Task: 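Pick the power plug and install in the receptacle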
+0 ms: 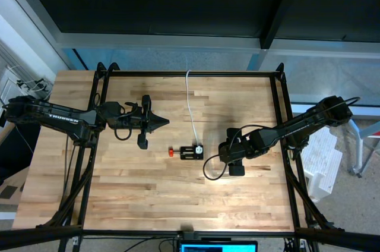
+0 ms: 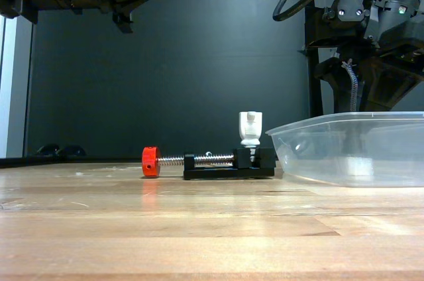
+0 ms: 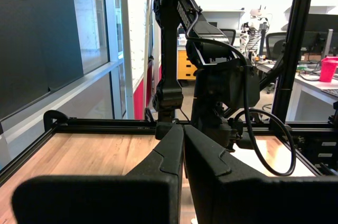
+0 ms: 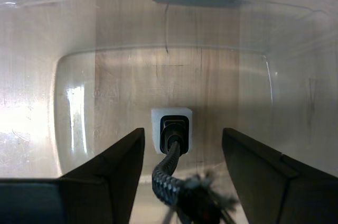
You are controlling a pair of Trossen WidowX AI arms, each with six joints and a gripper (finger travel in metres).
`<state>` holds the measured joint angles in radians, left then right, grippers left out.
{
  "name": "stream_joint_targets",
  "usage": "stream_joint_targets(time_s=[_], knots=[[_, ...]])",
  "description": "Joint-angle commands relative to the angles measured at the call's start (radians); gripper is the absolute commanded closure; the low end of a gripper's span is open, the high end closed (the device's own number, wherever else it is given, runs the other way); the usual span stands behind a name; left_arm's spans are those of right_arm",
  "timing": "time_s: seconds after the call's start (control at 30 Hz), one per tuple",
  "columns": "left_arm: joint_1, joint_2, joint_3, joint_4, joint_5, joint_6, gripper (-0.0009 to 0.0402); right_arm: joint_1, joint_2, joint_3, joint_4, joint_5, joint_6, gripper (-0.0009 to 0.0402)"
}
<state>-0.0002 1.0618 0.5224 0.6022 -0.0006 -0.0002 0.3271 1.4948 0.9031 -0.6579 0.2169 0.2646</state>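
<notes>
Your right gripper [image 4: 182,133] hangs over the clear tray [image 2: 318,155] at the right of the low view, pointing down into it; its fingers [image 4: 119,163] stand wide apart and clasp nothing. In the right wrist view the power plug [image 4: 173,128] lies on the tray's floor, between those fingers and beyond them, with a gap at each side; it is a small black block seated in a pale square [image 4: 157,140], and a dark braided cable [image 4: 165,172] runs from it back toward the camera. In the high view the right arm covers the plug, so you cannot see it there.

The receptacle [image 2: 250,127] stands upright in the black clamp [image 2: 228,168] at the middle of the low view, just left of the tray; whether clamp and tray touch, you cannot tell. The red knob [image 2: 150,162] sits at the clamp's left end; the white cable [image 1: 191,109] runs from the receptacle to the far edge of the table [image 2: 199,228], up the middle of the high view.

Your left gripper [image 3: 183,140] is at the upper left of the low view, raised well above the table; its fingers are pressed together on nothing; in the high view it points right, well apart from the clamp.
</notes>
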Motion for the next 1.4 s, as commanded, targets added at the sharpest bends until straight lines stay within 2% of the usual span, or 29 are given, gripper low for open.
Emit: stream_joint_targets(time_s=[0.03, 0.67, 1.4], knots=[[0.000, 0.000, 0.000, 0.000, 0.000, 0.000, 0.0393, 0.000, -0.001, 0.000, 0.001, -0.003, -0.003, 0.0228], [0.000, 0.000, 0.000, 0.000, 0.000, 0.000, 0.0393, 0.000, -0.003, 0.003, 0.001, -0.003, -0.005, 0.0395], [0.000, 0.000, 0.000, 0.000, 0.000, 0.000, 0.0393, 0.000, -0.060, 0.003, -0.007, -0.003, -0.003, 0.0393]])
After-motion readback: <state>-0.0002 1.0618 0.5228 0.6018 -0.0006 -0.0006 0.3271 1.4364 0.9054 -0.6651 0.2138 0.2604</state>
